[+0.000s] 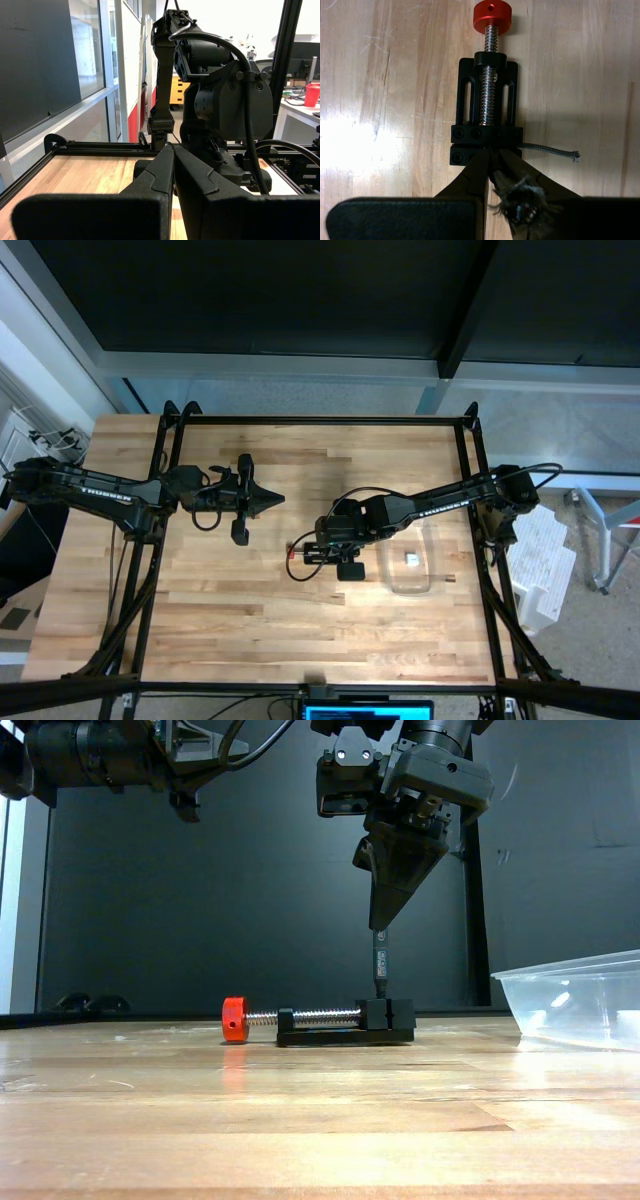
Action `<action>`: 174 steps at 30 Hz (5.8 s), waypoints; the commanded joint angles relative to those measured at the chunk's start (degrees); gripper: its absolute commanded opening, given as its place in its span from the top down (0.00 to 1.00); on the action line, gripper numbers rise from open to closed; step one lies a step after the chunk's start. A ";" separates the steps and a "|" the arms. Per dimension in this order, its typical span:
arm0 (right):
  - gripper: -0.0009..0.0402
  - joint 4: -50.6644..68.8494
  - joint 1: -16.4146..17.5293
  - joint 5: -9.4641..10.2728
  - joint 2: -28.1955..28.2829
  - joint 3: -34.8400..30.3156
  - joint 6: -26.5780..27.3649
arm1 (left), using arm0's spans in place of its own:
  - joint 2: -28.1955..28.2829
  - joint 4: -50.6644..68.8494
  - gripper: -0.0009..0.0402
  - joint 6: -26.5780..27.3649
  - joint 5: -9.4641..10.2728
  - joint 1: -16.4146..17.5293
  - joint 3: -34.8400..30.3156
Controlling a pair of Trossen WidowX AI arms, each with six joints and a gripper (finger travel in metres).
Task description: Remove the USB-C connector from taskboard and place in the container
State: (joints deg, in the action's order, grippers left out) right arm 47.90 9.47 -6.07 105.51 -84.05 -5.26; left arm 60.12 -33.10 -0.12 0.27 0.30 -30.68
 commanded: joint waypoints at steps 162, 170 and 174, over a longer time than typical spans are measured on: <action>0.76 -2.36 5.66 -2.56 -42.60 29.20 -10.45 | -0.02 0.26 0.98 0.00 0.00 0.00 -0.02; 0.98 -12.85 1.05 -2.86 -46.47 29.42 -4.66 | 0.00 0.26 0.98 0.00 -0.02 0.02 -0.02; 0.97 -18.16 -1.75 0.09 -47.10 30.14 -2.64 | 0.00 0.28 0.98 0.00 -0.02 0.00 -0.02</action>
State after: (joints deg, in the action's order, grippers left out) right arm 31.38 8.60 -7.18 58.54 -54.24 -8.56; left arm 60.10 -32.82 -0.12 0.27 0.30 -30.70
